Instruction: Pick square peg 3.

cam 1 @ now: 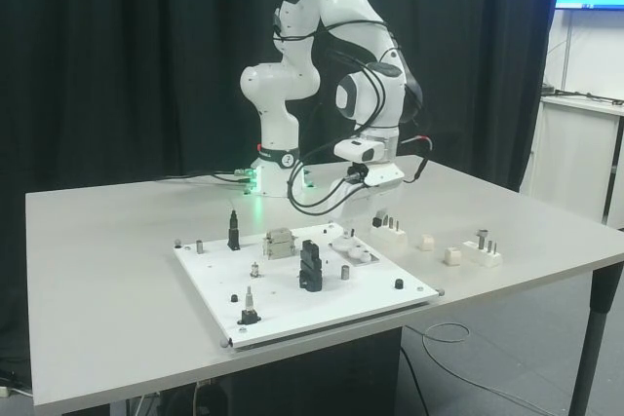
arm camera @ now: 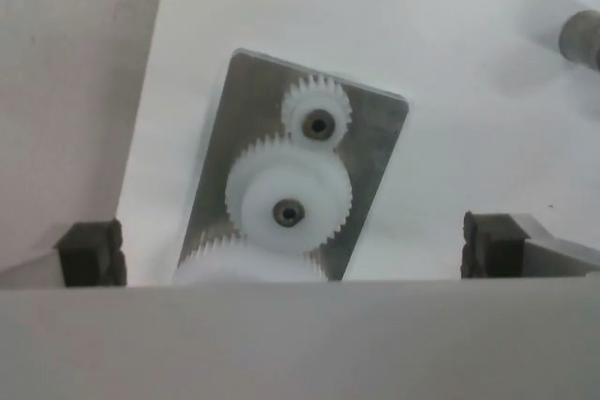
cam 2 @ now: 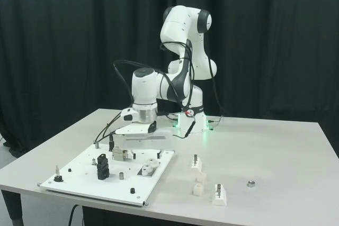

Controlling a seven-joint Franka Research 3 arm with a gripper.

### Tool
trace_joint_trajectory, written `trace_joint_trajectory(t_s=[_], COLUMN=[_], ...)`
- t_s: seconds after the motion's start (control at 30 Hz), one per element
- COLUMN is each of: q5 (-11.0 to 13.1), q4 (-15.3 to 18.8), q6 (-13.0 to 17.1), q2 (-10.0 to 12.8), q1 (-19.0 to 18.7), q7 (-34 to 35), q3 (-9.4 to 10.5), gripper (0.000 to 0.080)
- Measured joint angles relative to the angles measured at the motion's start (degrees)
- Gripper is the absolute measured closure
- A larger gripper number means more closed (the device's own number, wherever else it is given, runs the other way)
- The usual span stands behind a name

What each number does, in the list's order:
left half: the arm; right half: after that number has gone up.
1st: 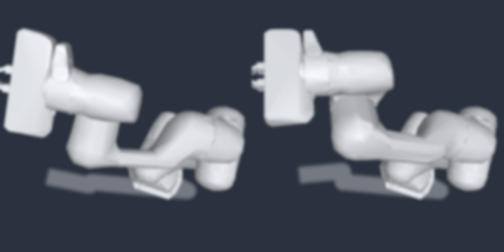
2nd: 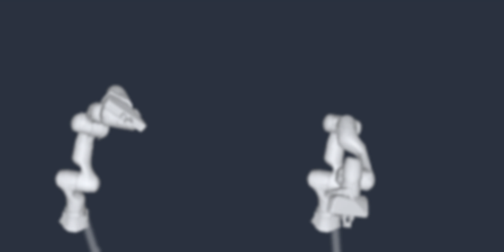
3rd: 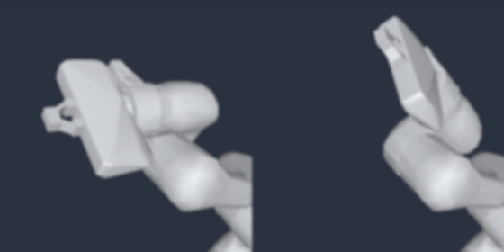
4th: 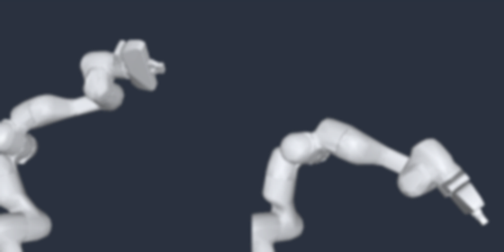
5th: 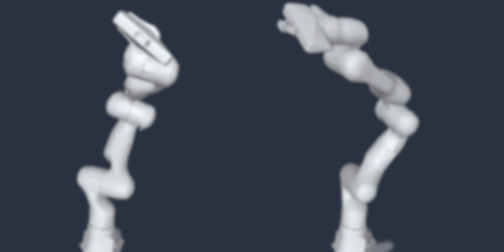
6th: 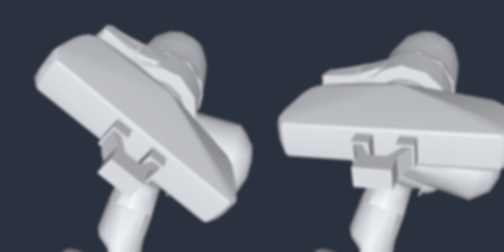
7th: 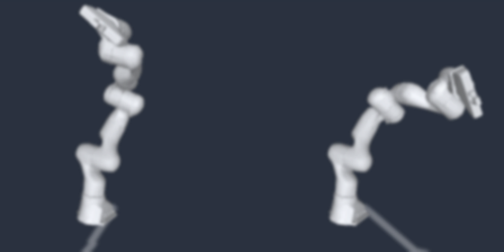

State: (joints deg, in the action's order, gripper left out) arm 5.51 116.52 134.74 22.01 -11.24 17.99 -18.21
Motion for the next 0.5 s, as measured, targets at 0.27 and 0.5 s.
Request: trace_joint_trajectory(t_s=[0.27, 0.5], q5=[0.0, 0.0], q4=[0.0, -0.2], q6=[0.0, 0.1], q2=[0.0, 0.0], q1=[0.0, 0.1], q7=[2.3, 2.8], q3=[-0.04, -0.04], gripper=[0.0003, 0.0003])
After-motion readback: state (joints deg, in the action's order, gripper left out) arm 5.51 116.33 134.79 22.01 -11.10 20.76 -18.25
